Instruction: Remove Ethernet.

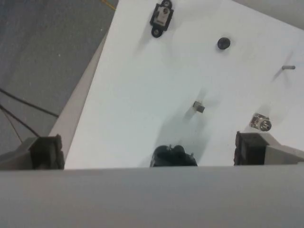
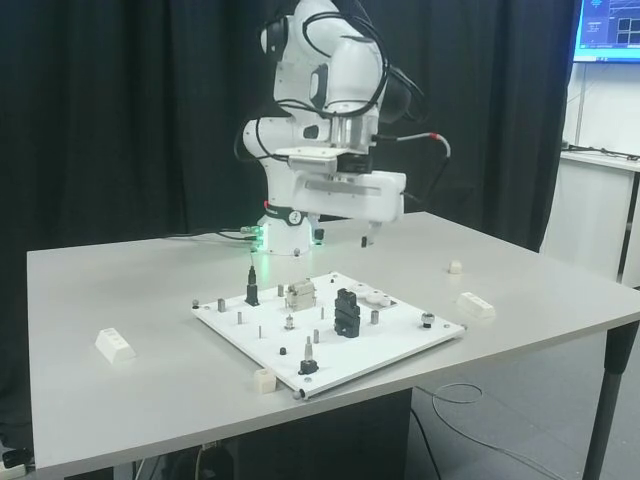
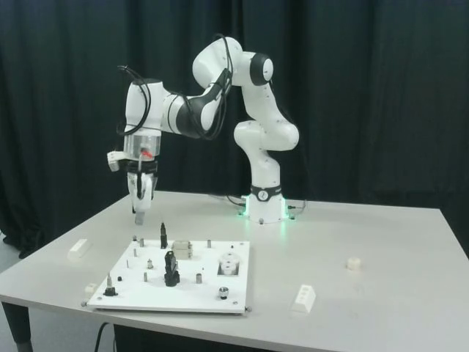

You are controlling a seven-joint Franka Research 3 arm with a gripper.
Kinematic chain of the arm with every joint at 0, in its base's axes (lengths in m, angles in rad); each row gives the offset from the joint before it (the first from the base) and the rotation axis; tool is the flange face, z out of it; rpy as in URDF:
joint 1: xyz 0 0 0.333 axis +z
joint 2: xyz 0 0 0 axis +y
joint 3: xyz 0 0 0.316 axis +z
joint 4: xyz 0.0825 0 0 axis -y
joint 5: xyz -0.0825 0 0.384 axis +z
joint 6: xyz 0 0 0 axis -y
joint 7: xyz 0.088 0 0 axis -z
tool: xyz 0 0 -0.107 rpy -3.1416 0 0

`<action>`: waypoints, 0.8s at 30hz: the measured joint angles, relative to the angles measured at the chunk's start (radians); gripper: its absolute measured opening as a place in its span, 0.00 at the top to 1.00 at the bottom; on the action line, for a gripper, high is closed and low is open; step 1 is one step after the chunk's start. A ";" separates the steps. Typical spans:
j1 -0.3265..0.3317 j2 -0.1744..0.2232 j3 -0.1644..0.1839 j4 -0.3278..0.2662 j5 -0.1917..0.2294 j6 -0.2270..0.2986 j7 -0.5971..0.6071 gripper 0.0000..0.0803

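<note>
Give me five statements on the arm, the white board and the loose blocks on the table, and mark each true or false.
1. The pincer hangs in the air above the white board, holding nothing. True.
2. The pincer's fingers are pressed together. False: the wrist view shows them wide apart.
3. A black part stands upright near the middle of the board. True.
4. The white board lies on the floor beside the table. False: it lies flat on the grey table.
5. Small white blocks lie on the table off the board. True.
</note>
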 joint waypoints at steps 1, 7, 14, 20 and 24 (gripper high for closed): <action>0.000 0.006 -0.002 0.004 0.000 0.000 0.012 0.00; 0.000 0.049 -0.017 0.034 0.005 -0.001 0.098 0.00; 0.000 0.102 -0.037 0.072 0.012 -0.001 0.185 0.00; 0.000 0.146 -0.055 0.107 0.036 -0.001 0.200 0.00; 0.000 0.174 -0.067 0.130 0.057 -0.001 0.207 0.00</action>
